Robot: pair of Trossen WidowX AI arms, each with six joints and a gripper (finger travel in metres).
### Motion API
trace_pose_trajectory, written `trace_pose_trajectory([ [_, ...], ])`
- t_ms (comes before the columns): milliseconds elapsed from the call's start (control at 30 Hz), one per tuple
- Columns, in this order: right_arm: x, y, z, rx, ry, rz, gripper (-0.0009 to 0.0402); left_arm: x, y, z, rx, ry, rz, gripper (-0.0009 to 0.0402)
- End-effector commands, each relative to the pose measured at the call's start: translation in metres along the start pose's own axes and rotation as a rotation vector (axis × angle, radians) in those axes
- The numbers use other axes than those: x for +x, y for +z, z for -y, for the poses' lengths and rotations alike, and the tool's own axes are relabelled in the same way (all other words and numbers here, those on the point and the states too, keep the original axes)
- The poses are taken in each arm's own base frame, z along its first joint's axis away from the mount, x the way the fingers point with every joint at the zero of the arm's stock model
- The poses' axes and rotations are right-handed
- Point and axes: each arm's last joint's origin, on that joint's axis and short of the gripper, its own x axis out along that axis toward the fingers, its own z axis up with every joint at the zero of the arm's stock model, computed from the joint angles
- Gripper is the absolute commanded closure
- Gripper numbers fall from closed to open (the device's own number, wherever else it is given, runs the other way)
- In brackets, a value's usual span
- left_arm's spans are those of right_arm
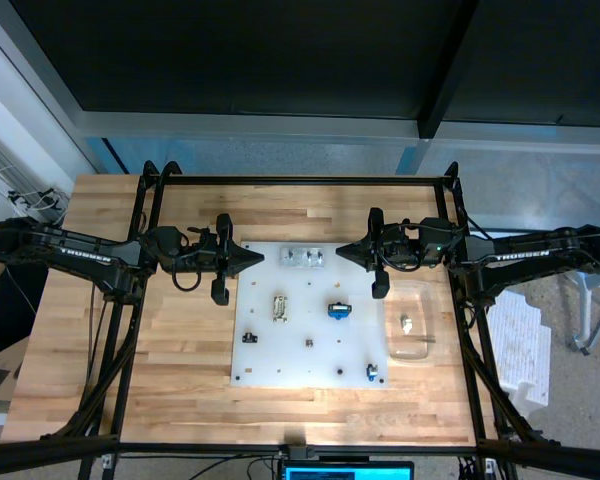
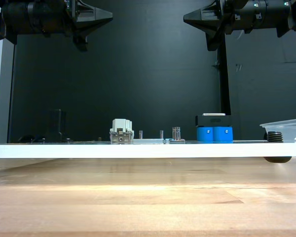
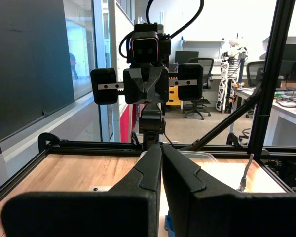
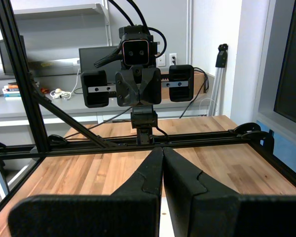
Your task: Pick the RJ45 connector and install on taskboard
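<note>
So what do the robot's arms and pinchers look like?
Both are black and slim, with white TROSSEN lettering on the side. The left arm and right arm each end in a pointed black gripper made of two wedge-shaped fingers. Black cables loop at the wrists. The left gripper is over the board's far left corner, the right gripper over its far right part.

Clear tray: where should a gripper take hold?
Probably the clear tray's thin raised rim at its near edge, from straight above, one finger inside. The right gripper, shut and high over the white board, is nearer; the left gripper hangs shut opposite.
</note>
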Motion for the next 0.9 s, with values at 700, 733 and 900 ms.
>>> trace_pose_trajectory([
  [700,-0.0002,-0.0050,0.0003,0.001,-0.003,-0.050,0.0393,0.0000,0.0002,0.0000,0.000,0.000,0.001,0.0393],
  [733,-0.0002,-0.0050,0.0003,0.001,-0.003,-0.050,0.0393,0.0001,0.0001,0.0000,0.000,0.000,0.000,0.0393],
  [900,-0.0001,-0.0052,0.0004,0.001,-0.004,-0.051,0.0393,0.0000,0.0002,-0.0001,0.000,0.000,0.001,0.0393],
])
